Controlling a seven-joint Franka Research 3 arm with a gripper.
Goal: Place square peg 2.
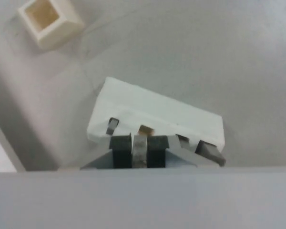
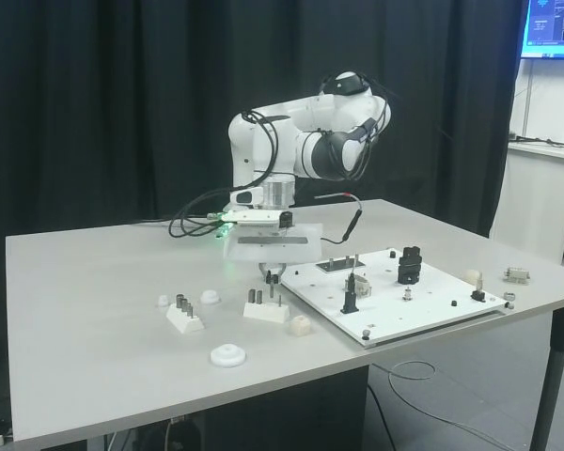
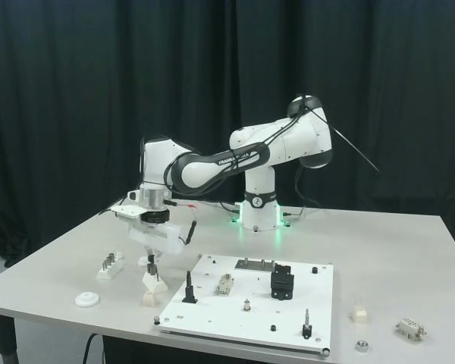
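I have the claw [image 1: 139, 151] low over the white peg holder [image 1: 157, 114] on the worktop [image 1: 205, 57], pinching a grey peg [image 1: 140, 149] upright, I judge, to lift it straight out.

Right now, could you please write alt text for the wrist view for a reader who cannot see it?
The gripper grips a metal peg above a white peg holder block on the grey table. A small white hollow square piece lies apart from the block.
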